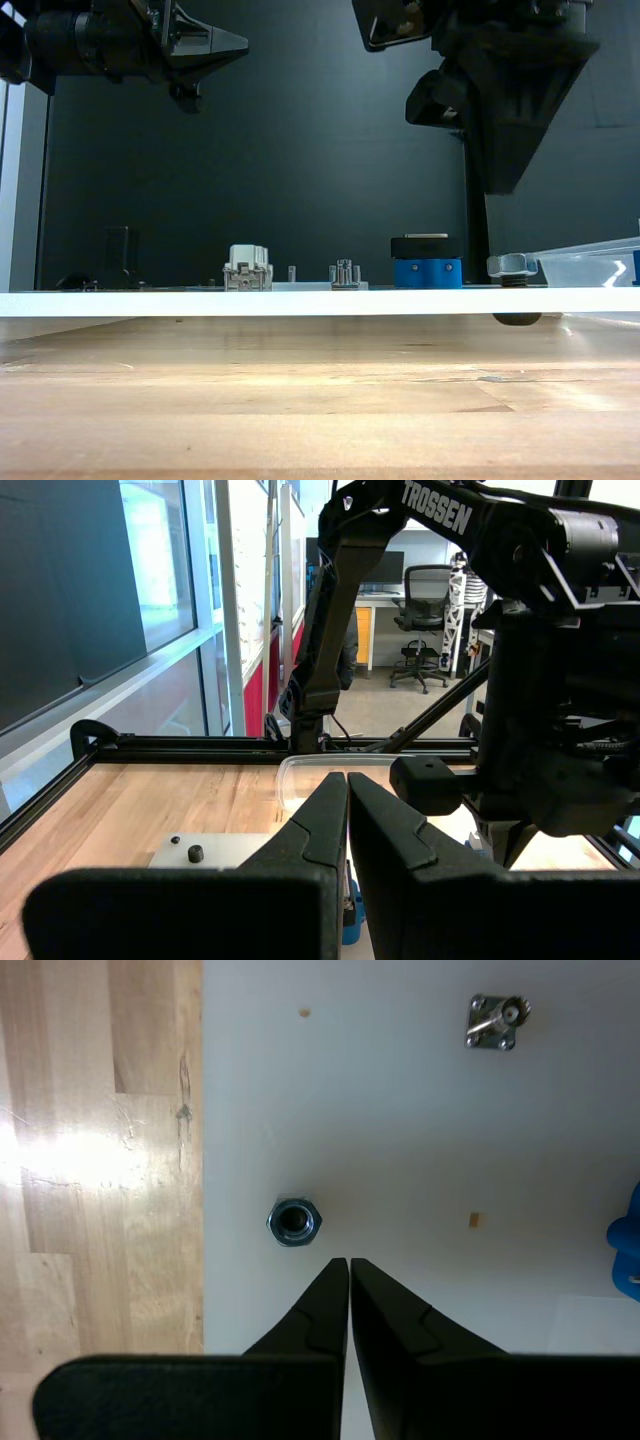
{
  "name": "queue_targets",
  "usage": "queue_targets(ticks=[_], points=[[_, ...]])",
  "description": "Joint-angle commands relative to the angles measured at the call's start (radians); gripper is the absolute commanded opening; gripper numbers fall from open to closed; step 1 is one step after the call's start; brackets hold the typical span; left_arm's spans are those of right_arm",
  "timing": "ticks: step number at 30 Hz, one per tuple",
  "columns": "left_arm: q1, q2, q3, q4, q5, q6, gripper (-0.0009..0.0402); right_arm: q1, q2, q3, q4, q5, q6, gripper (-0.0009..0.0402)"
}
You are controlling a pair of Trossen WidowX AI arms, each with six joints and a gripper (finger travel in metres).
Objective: Pick the M12 fastener and fasten on the M12 threads
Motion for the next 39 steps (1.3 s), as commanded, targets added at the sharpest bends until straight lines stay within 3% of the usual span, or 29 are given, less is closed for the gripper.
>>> queue_targets(ticks=[1,22,26,28,30,31,32,34,37,39], points=[[0.0,0.0,0.0,0.0,0.0,0.0,0.0,0.0,0.0,-0.035,0.035,0.005,0.001,-0.0001],[0.0,0.0,0.0,0.0,0.0,0.0,0.0,0.005,0.0,-0.123,0.141,-0.016,0.002,0.0],[0.0,0.0,0.0,0.0,0.0,0.0,0.0,0.005,0.0,-0.124,0.151,-0.111,0.002,0.0],[0.0,0.0,0.0,0.0,0.0,0.0,0.0,0.005,0.0,-0.124,0.147,-0.185,-0.008,0.0],[0.0,0.0,0.0,0.0,0.0,0.0,0.0,0.005,-0.003,-0.124,0.147,-0.284,-0.03,0.0],[0.0,0.0,0.0,0.0,0.0,0.0,0.0,0.004,-0.004,-0.124,0.147,-0.315,-0.034,0.0],[0.0,0.0,0.0,0.0,0.0,0.0,0.0,0.004,-0.005,-0.124,0.146,-0.324,-0.037,0.0],[0.0,0.0,0.0,0.0,0.0,0.0,0.0,0.004,-0.007,-0.124,0.146,-0.294,-0.047,0.0],[0.0,0.0,0.0,0.0,0.0,0.0,0.0,0.004,-0.008,-0.124,0.129,-0.15,-0.01,0.0],[0.0,0.0,0.0,0.0,0.0,0.0,0.0,0.005,-0.005,-0.124,0.111,-0.092,-0.013,0.0]])
